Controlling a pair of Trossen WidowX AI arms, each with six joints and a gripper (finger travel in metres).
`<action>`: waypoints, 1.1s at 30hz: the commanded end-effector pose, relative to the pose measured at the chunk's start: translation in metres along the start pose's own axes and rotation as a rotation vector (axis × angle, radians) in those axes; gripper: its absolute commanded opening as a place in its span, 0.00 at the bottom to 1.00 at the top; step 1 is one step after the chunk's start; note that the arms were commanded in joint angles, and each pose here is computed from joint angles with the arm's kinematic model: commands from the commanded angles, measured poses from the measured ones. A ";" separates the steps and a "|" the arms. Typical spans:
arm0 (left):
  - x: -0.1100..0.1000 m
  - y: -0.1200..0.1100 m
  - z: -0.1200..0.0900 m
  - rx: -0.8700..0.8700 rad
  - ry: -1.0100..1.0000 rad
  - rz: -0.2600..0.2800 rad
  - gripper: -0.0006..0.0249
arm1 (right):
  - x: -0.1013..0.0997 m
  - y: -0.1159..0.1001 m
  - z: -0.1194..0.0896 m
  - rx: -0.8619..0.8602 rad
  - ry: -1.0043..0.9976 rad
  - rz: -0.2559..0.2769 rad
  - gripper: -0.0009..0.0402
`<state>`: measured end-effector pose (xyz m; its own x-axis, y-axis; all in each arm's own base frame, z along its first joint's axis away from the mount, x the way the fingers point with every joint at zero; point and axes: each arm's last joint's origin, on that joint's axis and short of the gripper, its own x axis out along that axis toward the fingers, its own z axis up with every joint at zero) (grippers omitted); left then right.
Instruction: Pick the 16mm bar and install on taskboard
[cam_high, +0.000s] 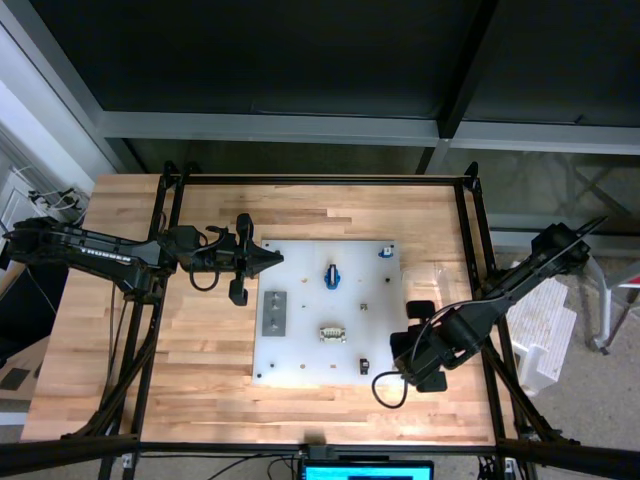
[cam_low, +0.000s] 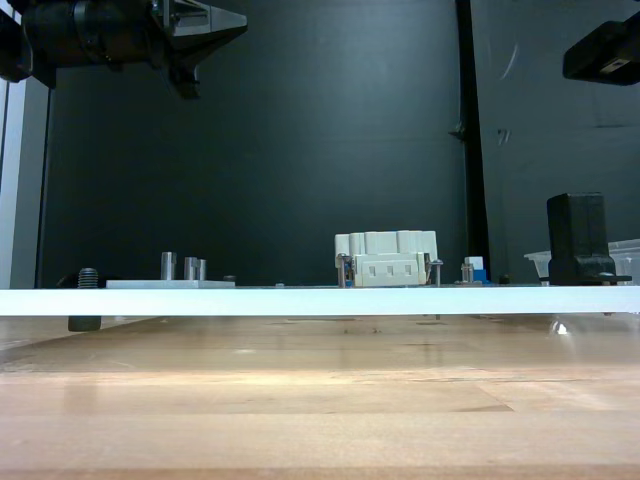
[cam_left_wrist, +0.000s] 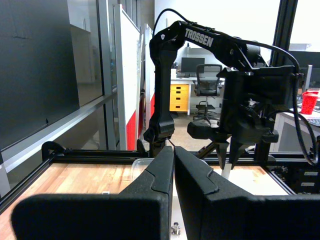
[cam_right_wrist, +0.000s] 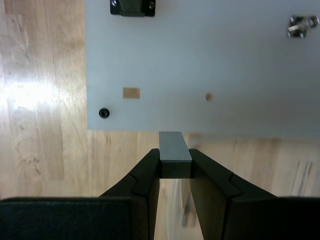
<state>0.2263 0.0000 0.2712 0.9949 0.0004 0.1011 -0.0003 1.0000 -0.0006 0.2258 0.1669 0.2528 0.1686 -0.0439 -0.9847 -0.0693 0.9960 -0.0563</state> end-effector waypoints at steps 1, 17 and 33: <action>0.000 0.000 0.000 0.000 0.000 0.000 0.02 | 0.007 0.005 0.003 -0.033 0.003 -0.003 0.03; 0.000 0.000 0.000 0.000 0.000 0.000 0.02 | 0.030 0.022 0.013 -0.012 -0.003 0.015 0.03; 0.000 0.000 0.000 0.000 0.000 0.000 0.02 | 0.042 0.028 0.017 -0.015 -0.002 0.012 0.03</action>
<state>0.2263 0.0000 0.2712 0.9949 0.0004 0.1007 -0.0004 1.0000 -0.0002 0.2475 0.1939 0.2132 0.1680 -0.0312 -0.9853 -0.0863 0.9952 -0.0463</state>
